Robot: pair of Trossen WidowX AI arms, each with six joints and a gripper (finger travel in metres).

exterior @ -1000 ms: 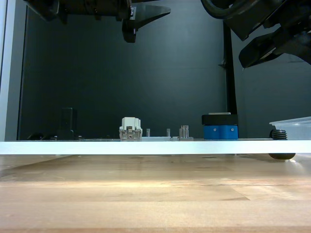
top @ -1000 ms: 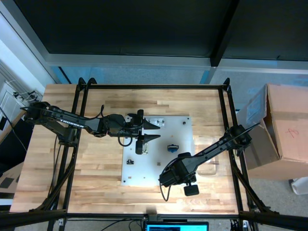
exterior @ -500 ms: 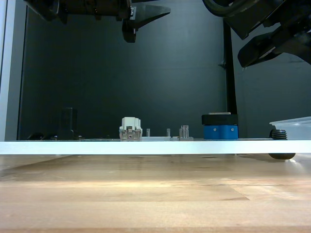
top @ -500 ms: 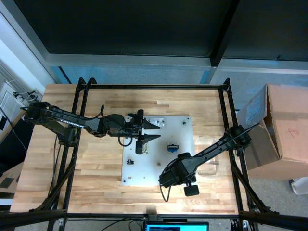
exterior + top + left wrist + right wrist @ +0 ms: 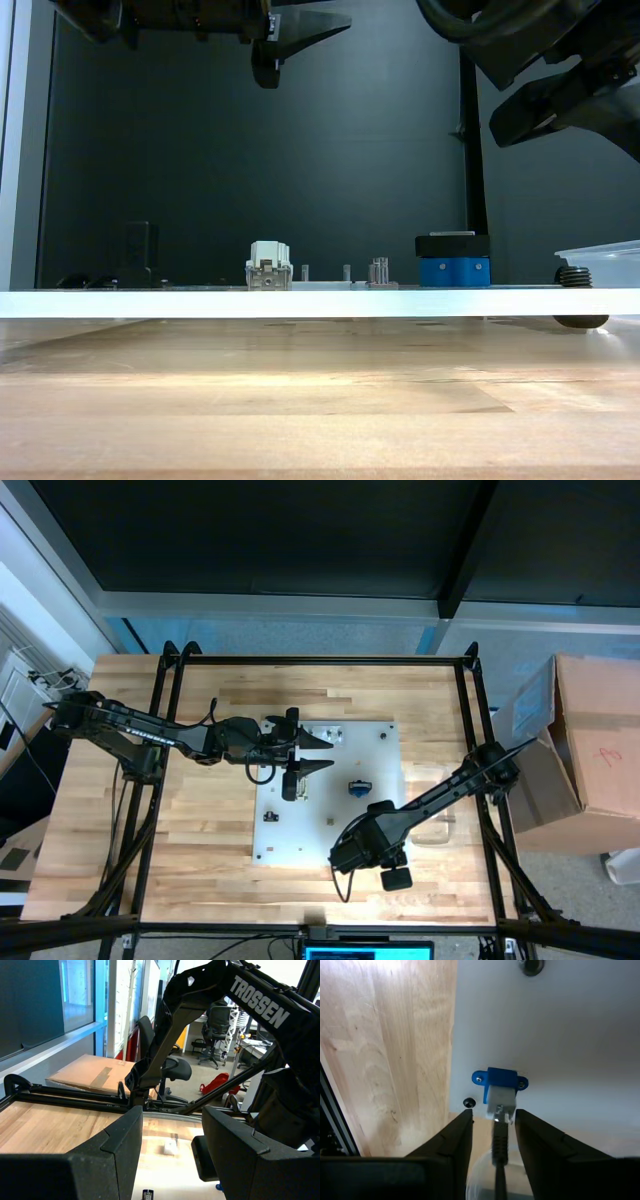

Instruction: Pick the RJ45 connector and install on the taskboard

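The RJ45 connector, pale with a black cable trailing from it, sits in the blue socket on the white taskboard. I cannot tell how deep it sits. My right gripper hangs open well above it, and its fingers touch nothing. From above, the right gripper is over the board's near right part and the blue socket lies just beyond it. My left gripper stands open and empty, high over the board's far left area. It shows as the left gripper in the low view.
A clear plastic tray lies on the table right of the taskboard. A cardboard box stands off the table's right side. A black frame rings the table. A small grey-white part stands on the board.
My right gripper has drifted slightly toward the table's near edge, still open. The left arm and the connector have not moved.
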